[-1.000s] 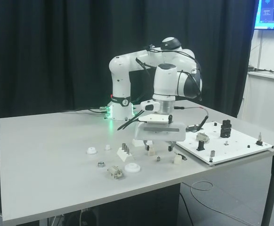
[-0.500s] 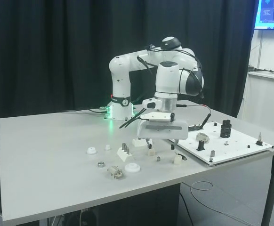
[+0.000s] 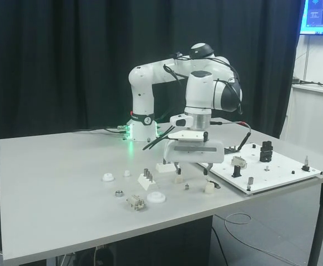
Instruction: Pick BNC.
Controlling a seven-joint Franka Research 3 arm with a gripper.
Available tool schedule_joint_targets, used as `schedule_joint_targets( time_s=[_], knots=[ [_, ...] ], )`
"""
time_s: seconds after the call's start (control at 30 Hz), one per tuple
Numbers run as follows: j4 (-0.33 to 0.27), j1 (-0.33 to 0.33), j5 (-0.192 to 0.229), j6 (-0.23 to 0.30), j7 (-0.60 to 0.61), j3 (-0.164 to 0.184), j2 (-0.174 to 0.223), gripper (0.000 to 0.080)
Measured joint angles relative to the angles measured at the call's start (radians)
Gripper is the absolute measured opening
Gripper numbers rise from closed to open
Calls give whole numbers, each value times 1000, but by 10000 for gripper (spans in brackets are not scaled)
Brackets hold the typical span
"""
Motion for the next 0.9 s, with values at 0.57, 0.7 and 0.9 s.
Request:
schedule_joint_targets(
  time_s=[0.57,0.7,0.9],
  knots=[
    [-9,-1,4,25,296,3,2,800],
    [-13,1,7,44,365,9,2,800],
    [-19,4,9,65,415,22,3,800]
  ],
)
